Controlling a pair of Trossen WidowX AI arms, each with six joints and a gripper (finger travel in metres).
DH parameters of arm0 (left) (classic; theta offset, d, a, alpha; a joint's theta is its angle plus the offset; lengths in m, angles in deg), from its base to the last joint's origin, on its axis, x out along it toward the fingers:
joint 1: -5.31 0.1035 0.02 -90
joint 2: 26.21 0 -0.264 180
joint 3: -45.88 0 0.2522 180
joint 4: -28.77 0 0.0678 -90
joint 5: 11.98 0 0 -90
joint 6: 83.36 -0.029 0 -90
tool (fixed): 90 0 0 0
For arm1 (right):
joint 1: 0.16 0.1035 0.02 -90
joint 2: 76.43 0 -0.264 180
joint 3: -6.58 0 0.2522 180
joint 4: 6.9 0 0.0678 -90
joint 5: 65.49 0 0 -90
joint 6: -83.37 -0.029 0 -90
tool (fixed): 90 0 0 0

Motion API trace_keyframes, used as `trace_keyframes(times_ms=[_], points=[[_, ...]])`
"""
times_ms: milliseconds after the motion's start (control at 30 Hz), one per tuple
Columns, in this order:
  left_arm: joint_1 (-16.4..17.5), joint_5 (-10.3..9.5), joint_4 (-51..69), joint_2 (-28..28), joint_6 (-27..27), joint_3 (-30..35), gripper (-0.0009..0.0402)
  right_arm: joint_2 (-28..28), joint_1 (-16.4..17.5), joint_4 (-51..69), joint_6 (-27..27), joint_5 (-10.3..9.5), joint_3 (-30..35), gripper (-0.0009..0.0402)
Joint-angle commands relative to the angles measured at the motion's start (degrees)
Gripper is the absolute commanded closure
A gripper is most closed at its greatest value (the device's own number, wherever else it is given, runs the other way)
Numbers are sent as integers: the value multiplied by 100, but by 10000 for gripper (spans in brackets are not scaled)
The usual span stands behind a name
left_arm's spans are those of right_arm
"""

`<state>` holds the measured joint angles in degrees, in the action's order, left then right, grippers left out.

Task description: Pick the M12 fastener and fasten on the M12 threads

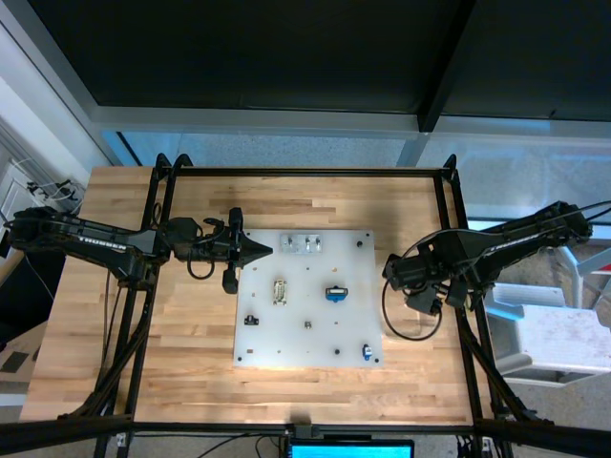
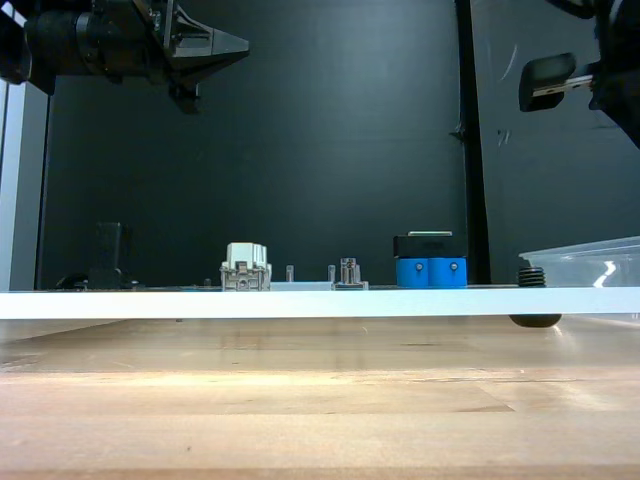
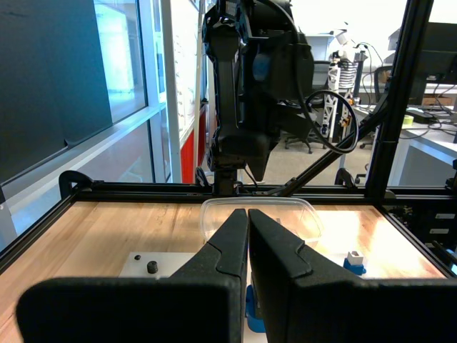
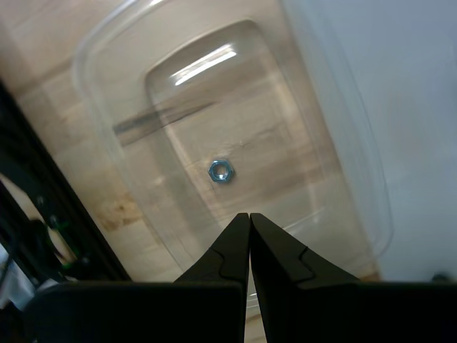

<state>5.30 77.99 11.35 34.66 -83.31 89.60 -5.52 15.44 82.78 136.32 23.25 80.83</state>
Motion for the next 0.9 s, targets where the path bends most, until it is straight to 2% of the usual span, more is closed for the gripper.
trace_keyframes(times_ms=[33,267,367,467,567,900], points=[[2,0,-2,0,0,0,393,2,66,-9,313,17,-15,390],[0,0,-2,0,0,0,393,2,157,-79,1123,85,-142,352],[2,0,-2,0,-2,0,393,2,162,-229,1283,334,-251,331],[2,2,-2,0,0,0,393,2,184,-507,1497,463,-400,308],[0,0,-2,0,0,0,393,2,199,-647,1700,470,-522,284],[0,0,-2,0,0,0,393,184,232,-942,1716,463,-981,221]])
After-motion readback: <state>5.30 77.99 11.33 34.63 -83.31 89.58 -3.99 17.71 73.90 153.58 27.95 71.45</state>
